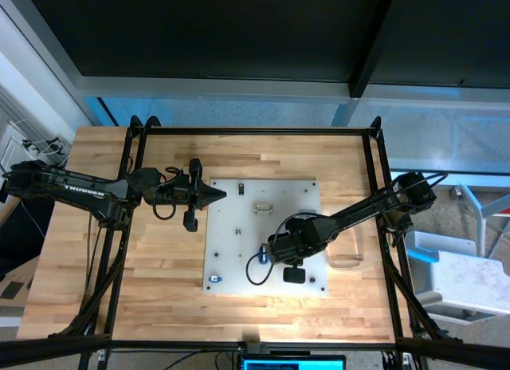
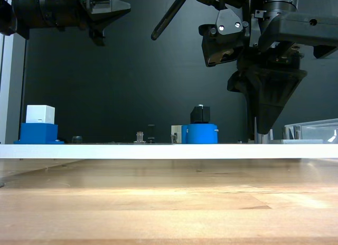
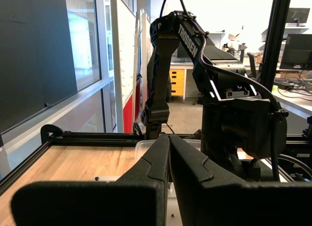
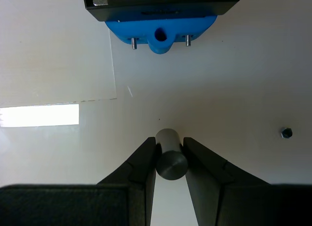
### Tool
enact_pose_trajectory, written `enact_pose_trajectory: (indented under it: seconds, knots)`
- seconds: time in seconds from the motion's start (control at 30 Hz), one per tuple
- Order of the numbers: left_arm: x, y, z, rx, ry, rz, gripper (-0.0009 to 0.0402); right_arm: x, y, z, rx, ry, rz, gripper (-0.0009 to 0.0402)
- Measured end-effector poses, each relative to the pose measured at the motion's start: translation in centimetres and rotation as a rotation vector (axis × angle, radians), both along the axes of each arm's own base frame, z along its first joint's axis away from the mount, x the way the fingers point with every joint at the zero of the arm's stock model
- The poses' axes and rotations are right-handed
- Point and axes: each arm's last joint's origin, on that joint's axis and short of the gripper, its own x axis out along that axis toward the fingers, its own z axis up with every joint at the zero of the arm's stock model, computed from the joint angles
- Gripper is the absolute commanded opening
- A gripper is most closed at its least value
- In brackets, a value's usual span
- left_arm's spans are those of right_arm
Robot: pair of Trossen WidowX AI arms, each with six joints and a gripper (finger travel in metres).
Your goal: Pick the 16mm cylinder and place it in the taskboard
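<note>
I have the metal peg (image 4: 171, 162) pinched between the two fingers (image 4: 139, 170) of my right pincer (image 4: 169, 142). It stands end-on along the line of the pincer, with one round end facing the wrist camera and the other aimed at the board (image 4: 243, 75). I cannot tell whether that far end touches the white surface.

Straight ahead of the fingertips, well past the peg, lies a blue fitting (image 4: 161, 31) with a round hole and two small pins, topped by a black part. Off to one side of the pincer, a small hex screw head (image 4: 286, 133) sits in the board.

In the level view, the right pincer points straight down with its tips just above the board. A round blue post (image 2: 202, 133) stands near it on the inner side, and a clear tray (image 2: 311, 130) is close on the outer side. From above, that tray rests on the wooden bench (image 1: 103, 250), just beside the board's edge and under the right arm. A blue block with a white cube (image 2: 39, 123) on top stands well away from the pincer, at the board's opposite corner.

My left pincer (image 1: 217, 193) has its fingers pressed together with nothing between them. It hangs high above the bench at the board's other edge, well apart from the right pincer and pointing level toward it.
</note>
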Motion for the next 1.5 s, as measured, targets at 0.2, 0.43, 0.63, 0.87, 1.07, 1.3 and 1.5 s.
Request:
enact_pose_trajectory:
  seconds: [0.2, 0.43, 0.63, 0.87, 1.07, 1.3, 1.5]
  knots:
    - [0.0, 0.0, 0.0, 0.0, -0.001, 0.0, 0.0, 0.0, 0.0, 0.0, 0.008, 0.003, 0.0, 0.0069]
    - [0.0, 0.0, 0.0, 0.0, 0.0, 0.0, 0.0, -0.1, 0.0, 0.0, 0.016, 0.01, -0.009, 0.0119]
    - [0.0, 0.0, 0.0, 0.0, 0.0, 0.0, 0.0, -0.1, 0.0, 0.0, 0.02, 0.008, -0.018, 0.0159]
    - [0.0, 0.0, 0.0, 0.0, 0.0, 0.0, 0.0, -0.1, 0.1, 0.0, 0.019, 0.008, -0.021, 0.0196]
    - [0.0, 0.0, 0.0, 0.0, -0.001, 0.0, 0.0, -0.2, 0.1, 0.2, 0.019, 0.005, -0.02, 0.0216]
    - [0.0, 0.0, 0.0, 0.0, 0.0, 0.0, 0.0, -0.4, 0.0, 1.0, 0.022, -0.007, -0.017, 0.0232]
    - [0.0, 0.0, 0.0, 0.0, 0.0, 0.0, 0.0, -0.8, 0.0, 1.8, 0.024, -0.013, -0.015, 0.0234]
